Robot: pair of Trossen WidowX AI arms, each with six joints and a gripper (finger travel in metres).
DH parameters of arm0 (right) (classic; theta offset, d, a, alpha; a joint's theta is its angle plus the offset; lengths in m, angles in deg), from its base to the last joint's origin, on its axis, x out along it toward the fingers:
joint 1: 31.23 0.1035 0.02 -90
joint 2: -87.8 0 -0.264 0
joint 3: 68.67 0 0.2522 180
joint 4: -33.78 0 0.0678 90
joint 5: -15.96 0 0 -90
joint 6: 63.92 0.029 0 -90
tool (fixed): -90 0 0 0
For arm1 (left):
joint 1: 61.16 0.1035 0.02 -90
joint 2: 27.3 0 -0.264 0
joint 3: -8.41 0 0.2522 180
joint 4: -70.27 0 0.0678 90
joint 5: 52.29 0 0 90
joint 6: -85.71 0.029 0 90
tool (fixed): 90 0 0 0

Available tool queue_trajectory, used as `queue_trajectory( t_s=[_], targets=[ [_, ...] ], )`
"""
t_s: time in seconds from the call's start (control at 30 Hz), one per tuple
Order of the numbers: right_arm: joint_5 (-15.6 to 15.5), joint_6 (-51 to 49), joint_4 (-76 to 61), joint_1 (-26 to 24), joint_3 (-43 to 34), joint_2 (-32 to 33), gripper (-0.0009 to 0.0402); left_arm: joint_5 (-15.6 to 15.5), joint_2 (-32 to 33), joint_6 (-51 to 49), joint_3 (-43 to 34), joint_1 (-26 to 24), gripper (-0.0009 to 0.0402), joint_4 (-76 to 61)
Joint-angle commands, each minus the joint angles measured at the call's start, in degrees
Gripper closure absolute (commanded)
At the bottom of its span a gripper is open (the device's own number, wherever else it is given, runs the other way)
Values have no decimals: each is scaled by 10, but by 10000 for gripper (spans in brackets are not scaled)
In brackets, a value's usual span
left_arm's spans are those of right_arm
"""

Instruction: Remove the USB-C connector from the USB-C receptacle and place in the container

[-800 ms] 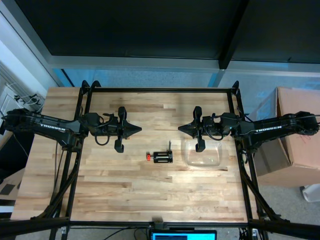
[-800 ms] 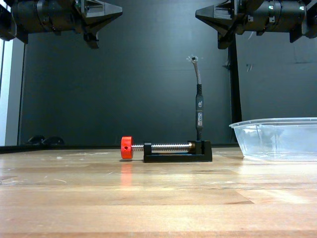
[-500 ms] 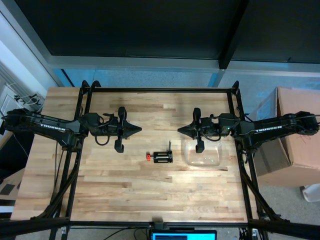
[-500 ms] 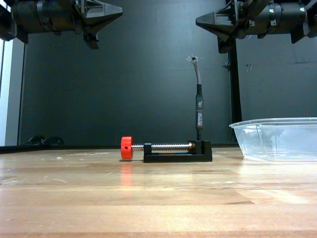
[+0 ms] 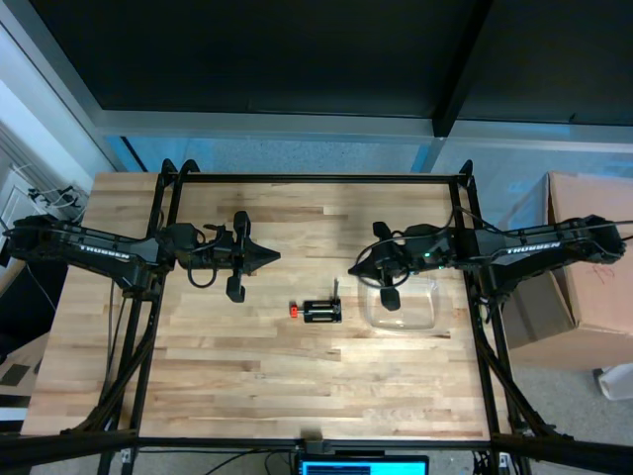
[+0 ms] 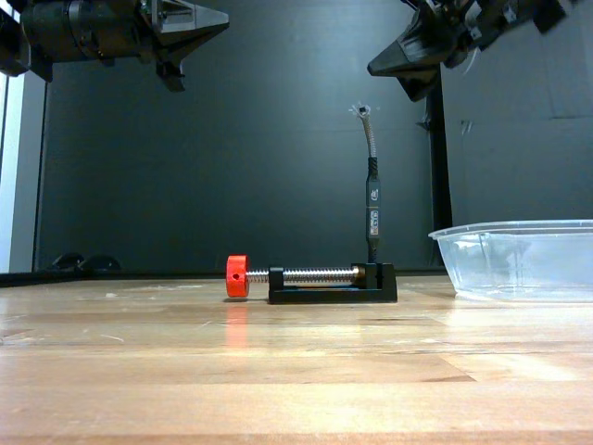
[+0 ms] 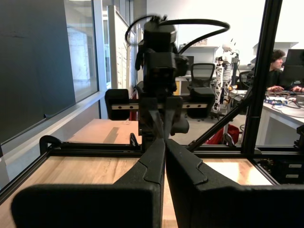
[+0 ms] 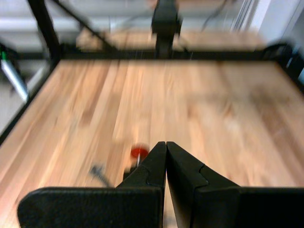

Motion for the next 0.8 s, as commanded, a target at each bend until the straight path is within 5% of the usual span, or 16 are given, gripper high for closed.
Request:
queue_trajectory(
  t_s=[0.03,0.33,0.8],
  targets=[
    [1,-2,-119,15,-74,45,393,0,0,0,0,0,393,0],
    [2,10,-336,39,-241,174,362,0,0,0,0,0,393,0],
    [18,31,-474,53,-377,300,218,0,0,0,0,0,393,0]
  ],
)
